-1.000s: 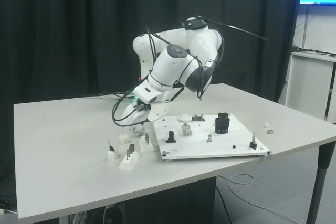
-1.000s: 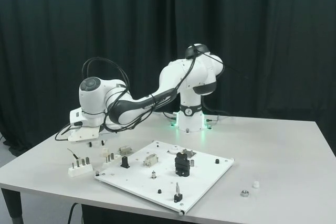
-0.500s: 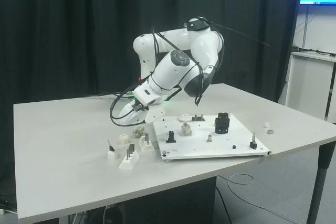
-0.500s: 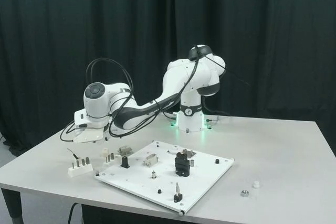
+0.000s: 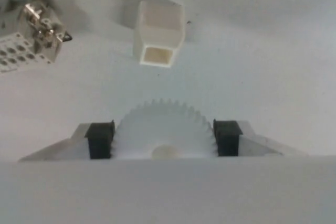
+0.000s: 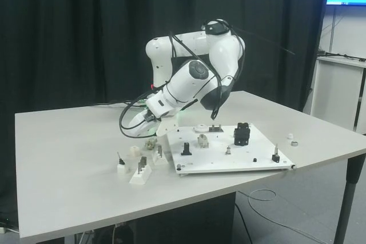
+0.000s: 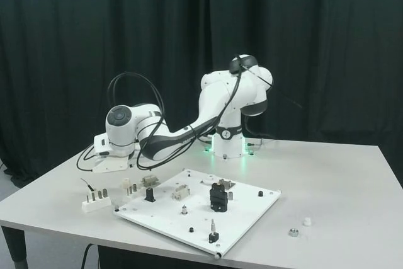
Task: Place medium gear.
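In the wrist view a white toothed medium gear (image 5: 164, 129) sits between my gripper's two black finger pads (image 5: 100, 140), which press on its opposite edges, so my gripper (image 5: 164, 142) is shut on it. The gear hangs above the grey table, over a white square hollow block (image 5: 159, 34). From the first room view my gripper (image 6: 153, 133) hovers just off the near-left corner of the white assembly plate (image 6: 251, 161). In the second room view the hand (image 7: 112, 164) is above the small white holders (image 7: 94, 203). The gear itself does not show in either room view.
A metal connector (image 5: 39, 17) lies beside a perforated white piece. The plate (image 7: 252, 209) carries a black block (image 7: 218, 196), several pegs and small fixtures. A nut (image 7: 293, 232) and a white cap (image 7: 306, 222) lie on the table beyond the plate. Cables loop from the arm's wrist.
The arm has risen from the table beside the small holders and swung slightly toward the plate, with the elbow now higher. The plate and the loose parts have stayed where they were.
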You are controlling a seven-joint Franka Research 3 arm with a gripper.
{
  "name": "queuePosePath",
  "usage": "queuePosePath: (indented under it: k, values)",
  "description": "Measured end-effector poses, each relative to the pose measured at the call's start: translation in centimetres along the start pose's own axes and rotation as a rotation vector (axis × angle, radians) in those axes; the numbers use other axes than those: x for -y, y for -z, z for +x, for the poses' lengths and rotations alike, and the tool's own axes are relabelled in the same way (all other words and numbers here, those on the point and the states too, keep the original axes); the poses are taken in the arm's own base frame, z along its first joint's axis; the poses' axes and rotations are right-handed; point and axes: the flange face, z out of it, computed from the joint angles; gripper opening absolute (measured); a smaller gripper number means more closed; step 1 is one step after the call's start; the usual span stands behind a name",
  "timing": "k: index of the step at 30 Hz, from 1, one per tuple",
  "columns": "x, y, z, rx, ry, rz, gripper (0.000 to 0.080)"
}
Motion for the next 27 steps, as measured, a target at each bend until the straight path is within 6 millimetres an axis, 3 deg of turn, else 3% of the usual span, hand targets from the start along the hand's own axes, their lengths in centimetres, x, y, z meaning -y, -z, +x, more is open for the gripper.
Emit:
queuePosePath:
  k: [7, 8, 12, 13, 27]
  values:
    - [0.4, -0.4, -0.4, 0.005, -0.016, -0.01, 0.0402]
    - [0.4, -0.4, -0.4, 0.005, -0.02, -0.013, 0.0479]
    - [0.6, -0.4, -0.6, 0.006, -0.035, -0.024, 0.0479]
    - [0.6, -0.4, -0.6, 0.006, -0.035, -0.027, 0.0742]
    - [0.9, 0.5, -1.2, 0.004, -0.037, -0.069, 0.0798]
